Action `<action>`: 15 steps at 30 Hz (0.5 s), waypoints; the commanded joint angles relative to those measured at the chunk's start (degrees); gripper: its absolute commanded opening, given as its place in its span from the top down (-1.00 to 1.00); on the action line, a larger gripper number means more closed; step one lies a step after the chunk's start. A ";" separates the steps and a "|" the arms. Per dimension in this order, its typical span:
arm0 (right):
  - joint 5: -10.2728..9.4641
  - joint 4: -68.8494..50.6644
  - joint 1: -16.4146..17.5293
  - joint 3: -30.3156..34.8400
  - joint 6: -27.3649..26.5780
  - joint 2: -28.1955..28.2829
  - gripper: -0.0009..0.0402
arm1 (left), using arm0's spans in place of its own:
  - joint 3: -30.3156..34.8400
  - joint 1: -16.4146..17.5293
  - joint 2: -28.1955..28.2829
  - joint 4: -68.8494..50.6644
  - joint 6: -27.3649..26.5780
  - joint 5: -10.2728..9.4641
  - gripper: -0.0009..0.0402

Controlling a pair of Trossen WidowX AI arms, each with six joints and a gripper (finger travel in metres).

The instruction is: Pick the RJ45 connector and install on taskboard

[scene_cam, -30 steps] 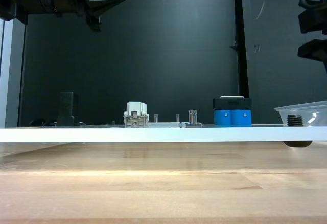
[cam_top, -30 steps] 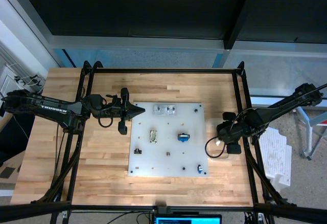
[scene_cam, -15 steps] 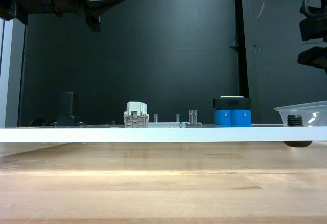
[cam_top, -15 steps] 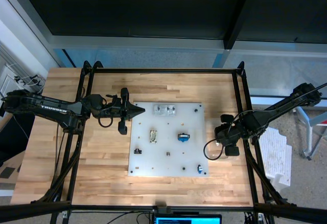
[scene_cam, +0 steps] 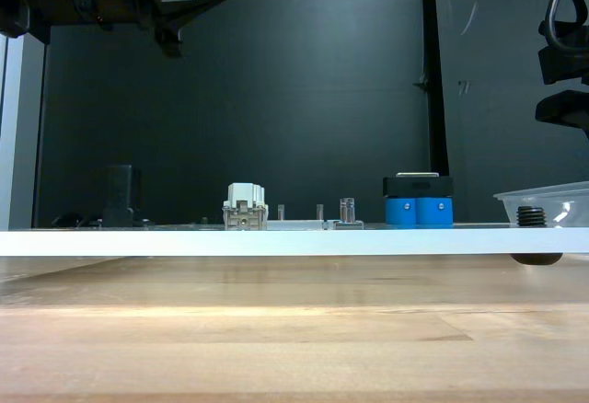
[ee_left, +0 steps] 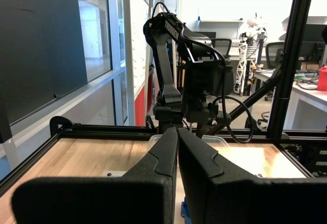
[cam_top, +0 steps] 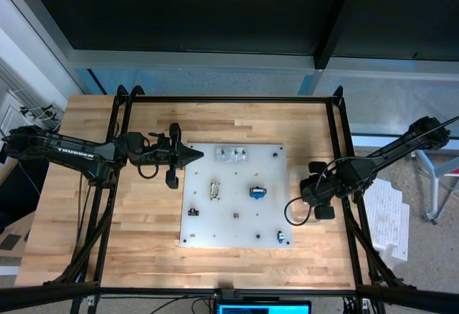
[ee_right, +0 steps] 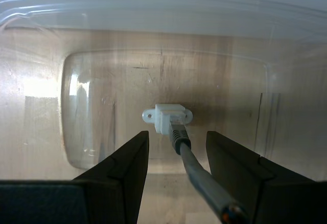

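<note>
The RJ45 connector (ee_right: 167, 117) is a small white plug on a grey cable, lying on the floor of a clear plastic tray (ee_right: 153, 9). My right gripper (ee_right: 177, 138) hangs open just above it, one finger on each side of the cable, touching nothing. In the high view the right gripper (cam_top: 318, 188) is just off the right edge of the white taskboard (cam_top: 233, 217). My left gripper (cam_top: 193, 155) is shut and empty, held high at the board's far left corner, its fingers (ee_left: 196, 155) pressed together.
The taskboard carries a beige fitting (cam_top: 214, 191), blue fittings (cam_top: 257, 192) and silver parts (cam_top: 232, 155). In the low view the tray (scene_cam: 543, 199) stands at the board's right end with a black threaded piece (scene_cam: 526, 216) in it. Black frame rails border the table.
My right gripper has drifted slightly away from the near edge and towards the board, staying open over the tray. The left arm has not moved.
</note>
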 commanded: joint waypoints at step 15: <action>-0.02 0.26 0.00 0.17 -0.31 1.36 0.55 | 0.02 0.00 0.00 0.02 0.00 0.02 0.96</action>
